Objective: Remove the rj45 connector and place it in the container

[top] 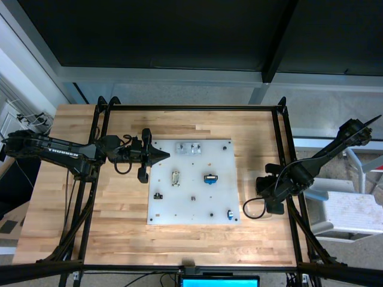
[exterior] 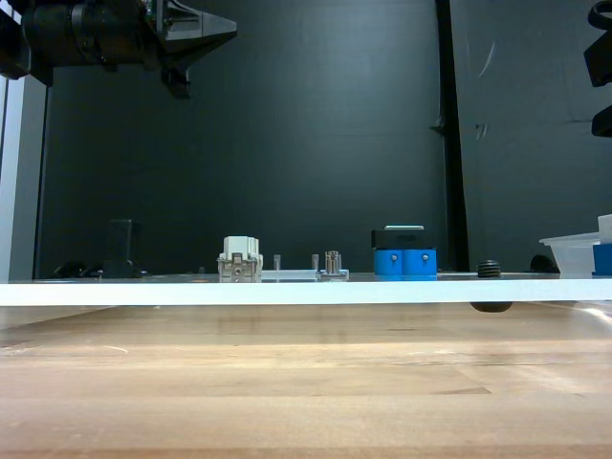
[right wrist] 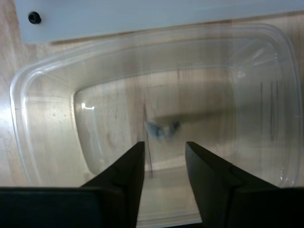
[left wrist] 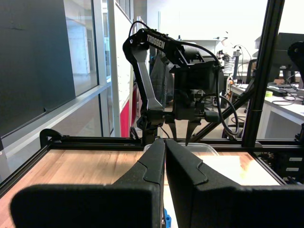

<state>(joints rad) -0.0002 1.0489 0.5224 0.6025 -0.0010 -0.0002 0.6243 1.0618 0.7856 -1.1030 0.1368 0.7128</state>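
The left pincer (left wrist: pixel 165 141), clenched, hovers beside the board (top: pixel 191 206); the right pincer (right wrist: pixel 165 145), released, hangs over the container (right wrist: pixel 42 118). Blurred inside it, the rj45 connector (right wrist: pixel 161 128) seems light and rigid: pinch its sides.

It was a robotics lab: a black metal frame (top: pixel 191 107) ringed the wooden surface (top: pixel 119 233), with cluttered workbenches (left wrist: pixel 285 102) beyond.

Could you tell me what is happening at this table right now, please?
Two robot arms reach over a white board on a wooden table. The right gripper hangs with its fingers open and empty above the clear tub beside the board's right edge. A small blurred blue piece shows within the tub; it may be the connector, but I cannot be sure. The left gripper, fingers shut on nothing, is raised above the board's left edge.
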